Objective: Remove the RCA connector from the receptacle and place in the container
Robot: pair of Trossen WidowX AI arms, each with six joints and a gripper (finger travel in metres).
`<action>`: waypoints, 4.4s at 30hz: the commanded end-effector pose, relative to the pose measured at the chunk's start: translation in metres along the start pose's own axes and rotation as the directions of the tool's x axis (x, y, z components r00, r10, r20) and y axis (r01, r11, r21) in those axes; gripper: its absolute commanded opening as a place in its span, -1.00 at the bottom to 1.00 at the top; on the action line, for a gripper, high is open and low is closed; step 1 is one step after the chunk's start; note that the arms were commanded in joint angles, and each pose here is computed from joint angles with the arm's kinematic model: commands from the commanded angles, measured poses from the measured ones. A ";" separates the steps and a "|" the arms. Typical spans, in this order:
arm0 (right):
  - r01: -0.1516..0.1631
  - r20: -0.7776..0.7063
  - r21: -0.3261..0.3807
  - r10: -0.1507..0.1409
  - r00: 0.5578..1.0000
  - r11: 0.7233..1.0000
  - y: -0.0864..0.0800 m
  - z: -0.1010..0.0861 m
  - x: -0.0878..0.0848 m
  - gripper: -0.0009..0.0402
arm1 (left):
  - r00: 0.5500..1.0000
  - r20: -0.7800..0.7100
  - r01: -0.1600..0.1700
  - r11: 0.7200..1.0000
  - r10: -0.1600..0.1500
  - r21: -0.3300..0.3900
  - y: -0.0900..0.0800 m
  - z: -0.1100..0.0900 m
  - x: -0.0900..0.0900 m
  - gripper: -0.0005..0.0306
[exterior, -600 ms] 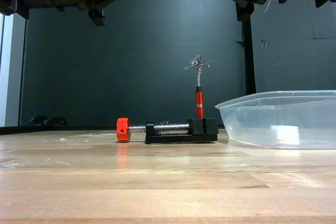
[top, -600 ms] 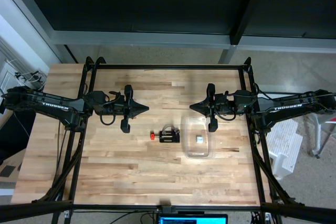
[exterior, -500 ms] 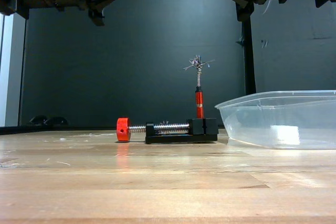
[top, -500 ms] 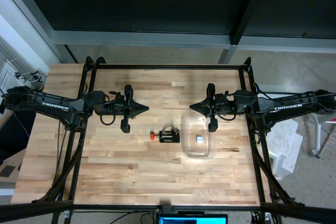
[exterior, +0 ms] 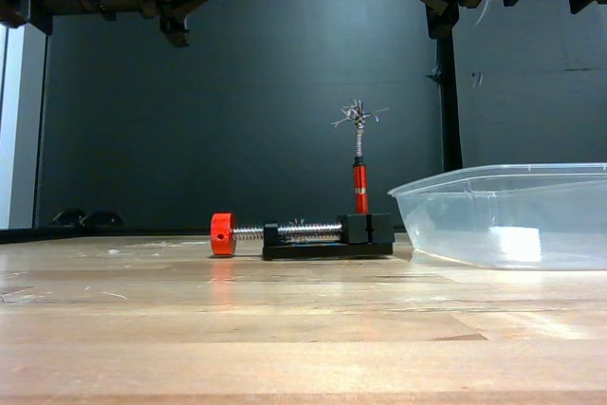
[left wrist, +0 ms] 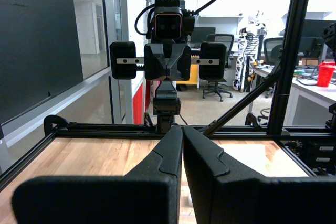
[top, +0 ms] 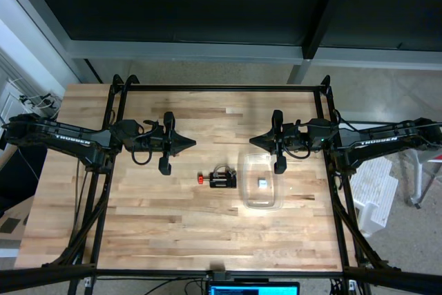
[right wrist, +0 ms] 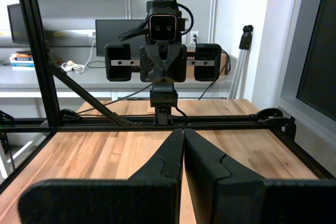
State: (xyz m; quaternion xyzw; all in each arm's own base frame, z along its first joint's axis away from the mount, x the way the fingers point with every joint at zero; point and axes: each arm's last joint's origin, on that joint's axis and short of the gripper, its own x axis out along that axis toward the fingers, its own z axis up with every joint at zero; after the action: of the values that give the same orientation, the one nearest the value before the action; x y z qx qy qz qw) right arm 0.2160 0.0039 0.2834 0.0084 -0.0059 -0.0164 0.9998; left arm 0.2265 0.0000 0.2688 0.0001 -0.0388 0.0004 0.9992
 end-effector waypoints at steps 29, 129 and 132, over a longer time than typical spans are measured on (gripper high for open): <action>-0.070 -0.734 -0.048 0.013 0.680 0.996 0.032 0.008 0.062 -0.96 | 1.000 0.001 0.000 1.000 0.000 0.000 0.000 0.000 0.000 -0.96; -0.027 -0.897 -0.058 -0.040 0.440 0.998 0.055 -0.090 0.138 -0.87 | 1.000 0.001 0.000 1.000 0.000 0.000 0.000 0.000 0.000 -0.96; -0.026 -0.896 -0.058 -0.040 0.442 0.998 0.055 -0.090 0.138 -0.91 | 1.000 0.001 0.000 1.000 0.000 0.000 0.000 0.000 0.000 -0.96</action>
State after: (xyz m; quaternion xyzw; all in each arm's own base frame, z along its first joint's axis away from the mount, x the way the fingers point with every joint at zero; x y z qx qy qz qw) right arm 0.3562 0.0556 0.1952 -0.0166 0.5264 -0.0137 0.8499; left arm 0.2265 0.0000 0.2690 0.0001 -0.0392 0.0002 0.9992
